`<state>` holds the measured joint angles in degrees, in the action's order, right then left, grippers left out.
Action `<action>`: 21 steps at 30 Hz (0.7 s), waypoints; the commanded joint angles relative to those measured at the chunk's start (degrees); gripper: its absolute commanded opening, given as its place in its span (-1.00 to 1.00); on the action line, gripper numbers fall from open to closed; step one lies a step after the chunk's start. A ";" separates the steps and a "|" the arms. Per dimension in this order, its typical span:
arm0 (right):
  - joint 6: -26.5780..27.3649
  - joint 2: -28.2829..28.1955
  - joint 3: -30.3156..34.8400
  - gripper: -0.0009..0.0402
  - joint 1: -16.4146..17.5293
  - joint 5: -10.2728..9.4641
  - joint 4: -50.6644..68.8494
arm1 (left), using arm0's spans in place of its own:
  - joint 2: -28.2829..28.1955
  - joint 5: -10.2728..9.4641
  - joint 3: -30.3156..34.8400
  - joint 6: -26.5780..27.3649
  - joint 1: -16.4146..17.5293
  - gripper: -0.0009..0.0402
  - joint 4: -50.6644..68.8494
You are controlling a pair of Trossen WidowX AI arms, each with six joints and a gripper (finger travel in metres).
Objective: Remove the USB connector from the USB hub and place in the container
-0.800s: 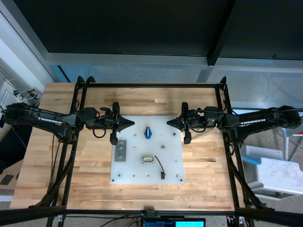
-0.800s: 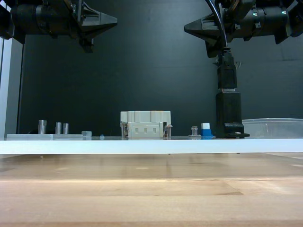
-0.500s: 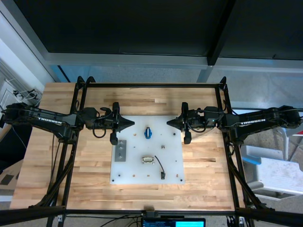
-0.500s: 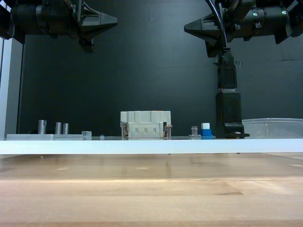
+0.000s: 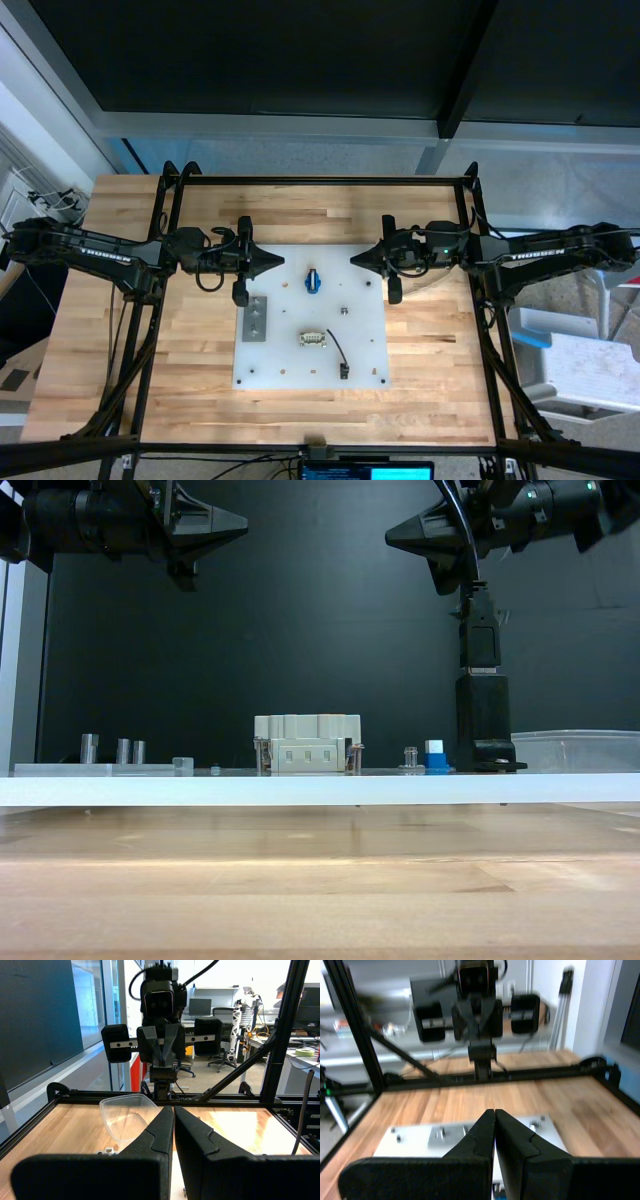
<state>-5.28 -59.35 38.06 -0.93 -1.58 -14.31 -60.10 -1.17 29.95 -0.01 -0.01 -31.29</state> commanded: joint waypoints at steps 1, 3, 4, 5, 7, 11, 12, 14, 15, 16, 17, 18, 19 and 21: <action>-0.52 -0.07 4.35 -0.96 0.63 0.07 8.79 | -0.02 0.02 0.00 0.00 0.00 -0.95 -0.02; -1.57 -0.07 7.17 -0.96 1.25 1.03 14.93 | -0.02 0.02 0.00 -0.02 0.00 -0.95 -0.02; -2.25 -0.31 8.59 -0.96 1.57 2.14 17.99 | -0.02 0.02 0.00 -0.02 0.00 -0.95 -0.02; -2.64 -0.48 10.08 -0.96 2.01 2.99 21.16 | -0.02 0.02 0.00 -0.02 0.00 -0.95 -0.02; -2.86 -1.20 13.09 -0.96 2.78 3.93 27.08 | -0.02 0.02 0.00 0.00 0.02 -0.95 -0.02; -3.41 -3.32 18.82 -0.96 4.48 4.09 36.06 | -0.02 0.02 0.00 -0.02 0.00 -0.95 -0.02; -3.48 -4.04 20.31 -0.96 4.98 4.09 38.27 | -0.02 0.02 0.00 -0.02 0.02 -0.95 -0.02; -4.00 -5.66 23.37 -0.96 6.01 4.20 42.64 | -0.02 0.02 0.00 -0.02 0.00 -0.95 -0.02; -4.61 -6.51 24.85 -0.96 6.60 4.33 45.00 | -0.02 0.02 0.00 -0.02 0.02 -0.95 -0.02; -4.83 -7.32 26.38 -0.96 7.28 4.70 47.25 | -0.02 0.02 0.00 -0.02 0.00 -0.95 -0.02; -4.83 -8.04 27.63 -0.96 8.04 4.96 49.37 | -0.02 0.02 0.00 -0.02 0.00 -0.95 -0.02; -4.85 -8.68 28.74 -0.96 8.87 4.98 51.15 | -0.02 0.02 0.00 -0.02 0.02 -0.95 -0.02; -5.18 -9.11 29.68 -0.96 9.53 4.96 52.61 | -0.02 0.02 0.00 -0.02 0.00 -0.95 -0.02; -6.97 -9.73 31.15 -0.96 10.47 4.85 54.66 | -0.02 0.02 0.00 0.00 0.00 -0.95 -0.02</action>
<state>-11.14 -68.73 68.36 8.93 3.44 39.20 -60.10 -1.15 29.95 -0.01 -0.01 -31.29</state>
